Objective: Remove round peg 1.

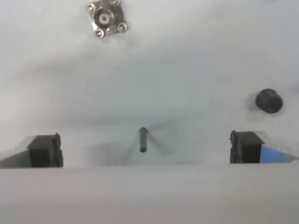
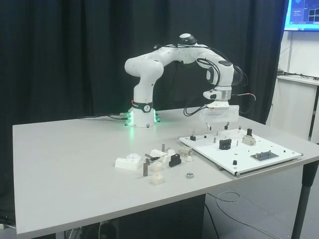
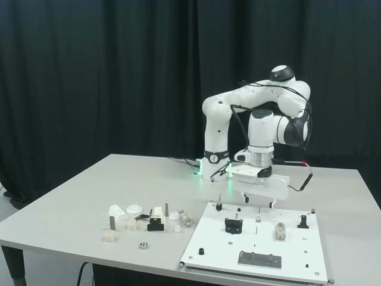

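One white board. One round peg, upright in the board, centred between the fingers. One gripper, spread wide, holding nothing, two black fingertips flanking the peg. One square four-screw connector and one black knob on the board near the peg.

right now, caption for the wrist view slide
Open tool hovers above the upright round peg on the white board, fingers apart on either side.
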Tool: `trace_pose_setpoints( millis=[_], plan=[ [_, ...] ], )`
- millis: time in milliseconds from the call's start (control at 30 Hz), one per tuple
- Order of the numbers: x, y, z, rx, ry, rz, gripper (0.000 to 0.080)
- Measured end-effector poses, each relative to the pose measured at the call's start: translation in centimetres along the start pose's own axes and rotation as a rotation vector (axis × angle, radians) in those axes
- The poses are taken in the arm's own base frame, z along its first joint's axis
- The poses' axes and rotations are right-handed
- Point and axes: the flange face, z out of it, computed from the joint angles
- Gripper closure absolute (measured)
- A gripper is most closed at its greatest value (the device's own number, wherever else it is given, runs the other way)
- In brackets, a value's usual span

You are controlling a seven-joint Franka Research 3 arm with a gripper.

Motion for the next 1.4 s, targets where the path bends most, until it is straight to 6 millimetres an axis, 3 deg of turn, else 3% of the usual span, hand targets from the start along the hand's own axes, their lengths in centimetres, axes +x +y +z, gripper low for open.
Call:
trace_pose_setpoints(
  millis=[1133,1167,1300,1333,1400],
  plan=[
    [-0.6,0.9,2.5,0.007,0.004,0.045,0.0003],
    [-0.6,0.9,2.5,0.007,0.003,0.045,0.014],
    [-0.6,0.9,2.5,0.011,-0.001,0.047,0.014],
    [-0.6,0.9,2.5,0.012,-0.001,0.047,0.0302],
    [-0.6,0.9,2.5,0.013,-0.003,0.048,0.0302]
  ],
)
